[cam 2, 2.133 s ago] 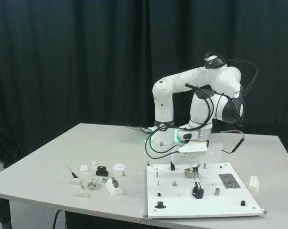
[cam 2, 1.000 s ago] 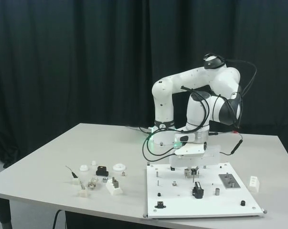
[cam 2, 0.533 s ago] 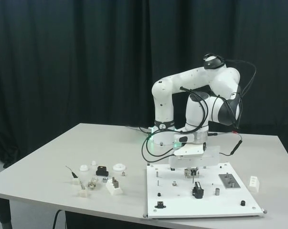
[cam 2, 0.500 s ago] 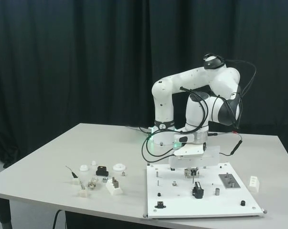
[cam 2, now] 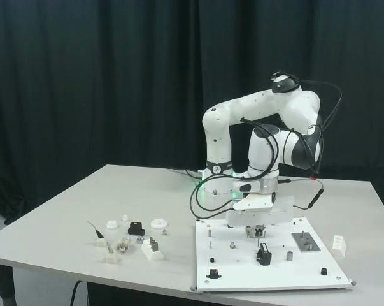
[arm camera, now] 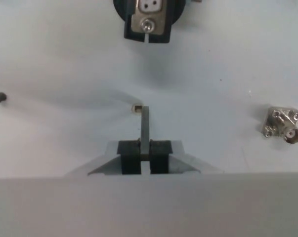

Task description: Insert square peg 1.

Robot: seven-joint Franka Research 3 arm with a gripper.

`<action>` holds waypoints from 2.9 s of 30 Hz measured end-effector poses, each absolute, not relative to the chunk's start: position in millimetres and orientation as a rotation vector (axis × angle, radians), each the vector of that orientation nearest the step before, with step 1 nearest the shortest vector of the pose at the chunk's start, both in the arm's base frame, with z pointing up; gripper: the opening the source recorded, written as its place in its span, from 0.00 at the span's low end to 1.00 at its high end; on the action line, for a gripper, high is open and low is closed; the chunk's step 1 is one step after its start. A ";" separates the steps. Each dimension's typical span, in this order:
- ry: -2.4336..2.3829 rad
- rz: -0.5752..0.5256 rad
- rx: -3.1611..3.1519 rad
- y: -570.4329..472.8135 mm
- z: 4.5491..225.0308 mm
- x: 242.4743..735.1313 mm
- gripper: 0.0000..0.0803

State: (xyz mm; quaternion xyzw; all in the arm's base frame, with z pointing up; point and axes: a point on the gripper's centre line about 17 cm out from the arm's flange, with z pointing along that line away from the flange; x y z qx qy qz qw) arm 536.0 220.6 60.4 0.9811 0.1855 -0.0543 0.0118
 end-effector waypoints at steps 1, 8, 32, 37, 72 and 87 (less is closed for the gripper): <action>0.579 -0.170 3.059 220.7 60.3 536.0 0.04; 0.583 -0.173 3.059 222.3 59.4 535.4 0.04; 0.592 -0.184 3.058 224.8 56.8 533.3 0.04; 0.589 -0.185 3.057 223.4 56.8 533.6 0.04; 0.584 -0.208 3.068 230.4 56.5 527.0 0.04; 0.580 -0.184 3.061 228.2 56.3 531.9 0.04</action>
